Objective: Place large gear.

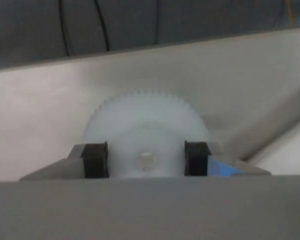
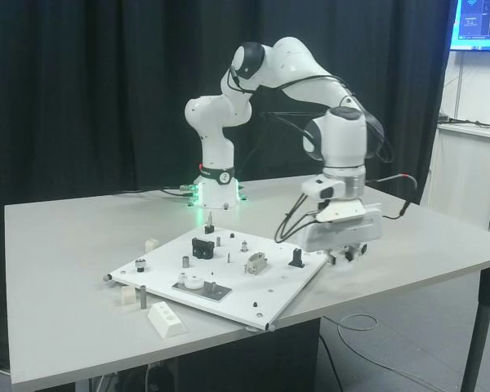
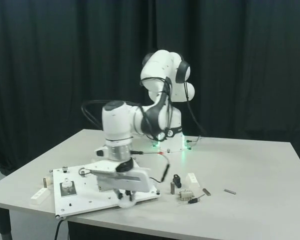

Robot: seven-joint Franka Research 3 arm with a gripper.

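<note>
Standing on four legs, the grey worktop (image 2: 57, 245) carries the white arm (image 2: 290, 69), which is bolted near the far edge with green lights at its base. The arm reaches forward and bends down over the near right corner of the white assembly board (image 2: 253, 298), as seen from the first room view. The board lies flat on the worktop and bears several small black and grey fixtures and upright pegs.

The end effector (image 1: 146, 159) hangs low, just above the board edge; in the second room view it (image 3: 126, 196) sits at the board's near corner. Its two black fingers (image 1: 96, 160) are clamped on the large gear (image 1: 146, 130), one on each side of the hub. The gear is white, toothed round its rim, and held on edge between the pads, clear of the surface beneath.

A small white block (image 2: 166, 319) rests beside the board's near edge. Loose small parts (image 3: 230, 191) lie apart on the worktop in the second room view.
</note>
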